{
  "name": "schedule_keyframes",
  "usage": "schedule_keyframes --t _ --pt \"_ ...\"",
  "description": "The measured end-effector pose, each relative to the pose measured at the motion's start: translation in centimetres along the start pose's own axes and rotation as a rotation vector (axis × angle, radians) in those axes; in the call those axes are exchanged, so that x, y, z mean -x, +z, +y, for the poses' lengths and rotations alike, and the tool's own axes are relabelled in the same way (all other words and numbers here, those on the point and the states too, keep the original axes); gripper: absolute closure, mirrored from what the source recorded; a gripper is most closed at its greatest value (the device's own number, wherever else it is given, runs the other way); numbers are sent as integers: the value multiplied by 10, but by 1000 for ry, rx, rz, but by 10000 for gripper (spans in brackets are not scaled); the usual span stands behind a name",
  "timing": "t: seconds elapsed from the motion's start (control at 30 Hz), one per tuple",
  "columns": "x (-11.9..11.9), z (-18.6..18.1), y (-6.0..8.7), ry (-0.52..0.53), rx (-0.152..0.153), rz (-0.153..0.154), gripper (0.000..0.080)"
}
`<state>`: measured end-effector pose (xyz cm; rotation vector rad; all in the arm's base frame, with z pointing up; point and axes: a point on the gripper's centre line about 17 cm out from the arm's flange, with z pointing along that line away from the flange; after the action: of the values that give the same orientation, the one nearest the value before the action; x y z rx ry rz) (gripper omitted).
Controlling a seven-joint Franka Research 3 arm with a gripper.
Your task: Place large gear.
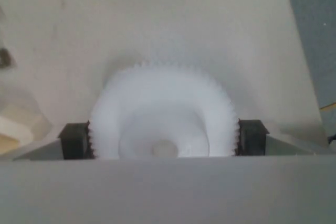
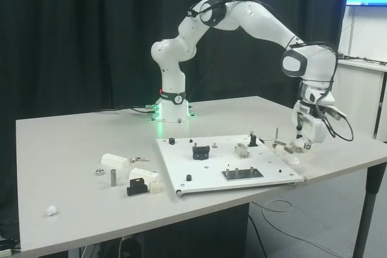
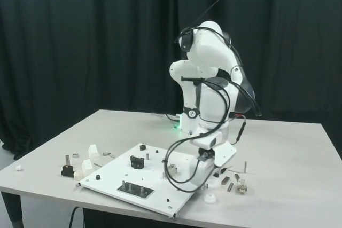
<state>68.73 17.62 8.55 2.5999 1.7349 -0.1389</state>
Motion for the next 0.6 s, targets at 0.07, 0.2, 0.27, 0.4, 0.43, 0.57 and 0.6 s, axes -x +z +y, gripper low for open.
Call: schedule_keyframes --t 0.07,0.2,0.27,0.4,0.43,0.57,0.6 --pt "-5 -4 4 0 0 -3 206" --pt "-14 -9 11 -5 5 -4 206" --pt "-18 -10 14 -7 9 -3 206" --pt "-26 -12 20 -9 19 0 206" --pt "-28 -13 22 -10 21 0 206" --pt "-35 -15 29 -17 30 2 206" --pt "-36 -15 31 -18 32 3 206"
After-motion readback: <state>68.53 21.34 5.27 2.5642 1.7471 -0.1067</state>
